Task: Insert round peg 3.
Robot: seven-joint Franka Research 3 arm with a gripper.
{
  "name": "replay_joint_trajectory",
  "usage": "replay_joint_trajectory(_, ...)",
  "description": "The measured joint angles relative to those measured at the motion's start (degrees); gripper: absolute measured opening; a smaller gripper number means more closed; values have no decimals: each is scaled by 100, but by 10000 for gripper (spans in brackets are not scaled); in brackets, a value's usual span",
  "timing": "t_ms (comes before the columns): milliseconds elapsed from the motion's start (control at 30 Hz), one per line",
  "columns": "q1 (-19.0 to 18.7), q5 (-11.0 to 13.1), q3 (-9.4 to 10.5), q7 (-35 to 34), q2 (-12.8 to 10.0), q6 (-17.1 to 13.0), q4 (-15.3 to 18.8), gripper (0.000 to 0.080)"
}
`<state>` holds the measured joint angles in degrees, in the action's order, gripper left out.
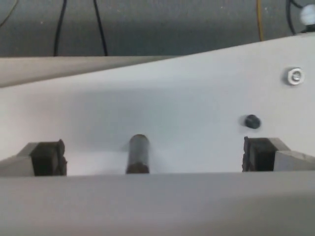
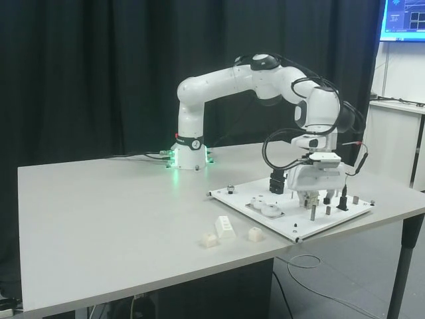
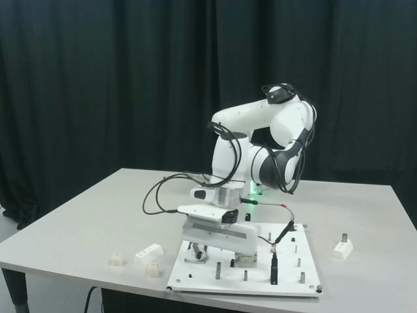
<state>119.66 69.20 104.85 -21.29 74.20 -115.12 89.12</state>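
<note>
Claw (image 1: pixel 147 157) is spread wide, nothing between the two black pads (image 1: pixel 47 158). It hangs low over the white board (image 1: pixel 197 98), tips just above the surface.

The peg (image 1: pixel 138 154) stands upright on the board, midway between the pads and clear of both. It's a short, dark, plain round cylinder with a flat top; surface looks dull and a bit worn. In the first room view the same peg (image 2: pixel 311 212) stands directly under the claw (image 2: pixel 314 197), near the board's front edge. In the second room view it's at (image 3: pixel 217 270), just in front of the claw (image 3: pixel 207 251).

Nearby on the board: a small black round knob (image 1: pixel 252 121) and a white round fitting (image 1: pixel 295 76). More small upright pegs are scattered over the board (image 3: pixel 306 277), along with white round parts (image 2: pixel 266 205).

The board sits on the grey table (image 2: pixel 99 212) at its front edge. Three small white blocks (image 2: pixel 224 228) lie on the table just beside the board. One more white block holding a peg (image 3: pixel 343 246) sits apart on the far side.
</note>
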Motion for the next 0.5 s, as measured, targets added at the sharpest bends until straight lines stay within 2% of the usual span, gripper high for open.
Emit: replay_joint_trajectory(500,-15,-102,-103,0,-1,86,2,800)
